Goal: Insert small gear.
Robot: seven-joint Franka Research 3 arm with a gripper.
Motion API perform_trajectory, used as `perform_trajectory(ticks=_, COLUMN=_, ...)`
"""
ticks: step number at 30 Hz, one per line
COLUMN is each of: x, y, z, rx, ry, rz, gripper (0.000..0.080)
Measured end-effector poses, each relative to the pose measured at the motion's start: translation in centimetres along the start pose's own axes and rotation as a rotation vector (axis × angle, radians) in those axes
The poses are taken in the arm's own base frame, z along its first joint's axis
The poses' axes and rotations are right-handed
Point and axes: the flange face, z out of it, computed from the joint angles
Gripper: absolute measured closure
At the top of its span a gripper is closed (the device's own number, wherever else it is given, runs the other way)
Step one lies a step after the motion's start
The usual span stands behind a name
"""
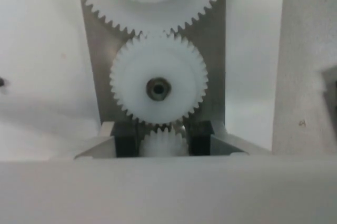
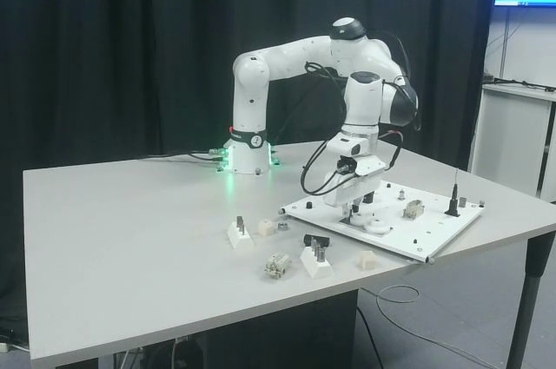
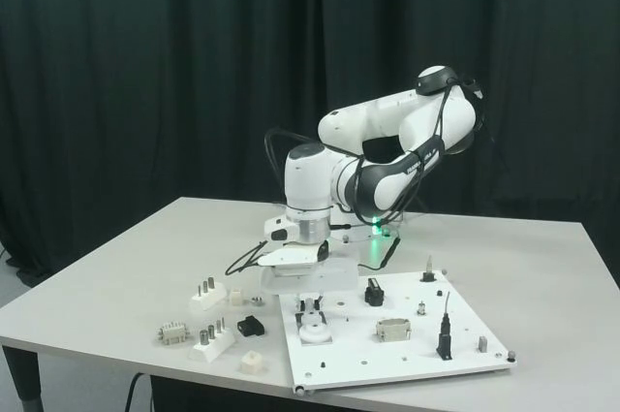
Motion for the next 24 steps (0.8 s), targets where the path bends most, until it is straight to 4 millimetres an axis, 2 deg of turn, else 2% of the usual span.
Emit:
perform_trajectory(ticks=16, x=-0.09, y=-0.1, z=0.09, rx=-0.002, ry=0.002, rz=-0.042, gripper=0.0604)
perform_trajectory(ticks=17, x=-0.1, y=-0.1, z=0.09, rx=-0.002, ry=0.002, rz=-0.042, gripper=0.0543)
perform_trajectory(ticks=22, x=-0.1, y=-0.13, z=0.02, rx=-0.001, ry=0.002, rz=-0.037, gripper=0.0543)
perform_trajectory(ticks=23, x=-0.1, y=-0.14, z=-0.04, rx=-0.001, ry=0.003, rz=-0.033, gripper=0.0221)
perform_trajectory(ticks=24, x=-0.1, y=-0.16, z=-0.13, rx=0.0, ry=0.004, rz=-0.029, gripper=0.0221)
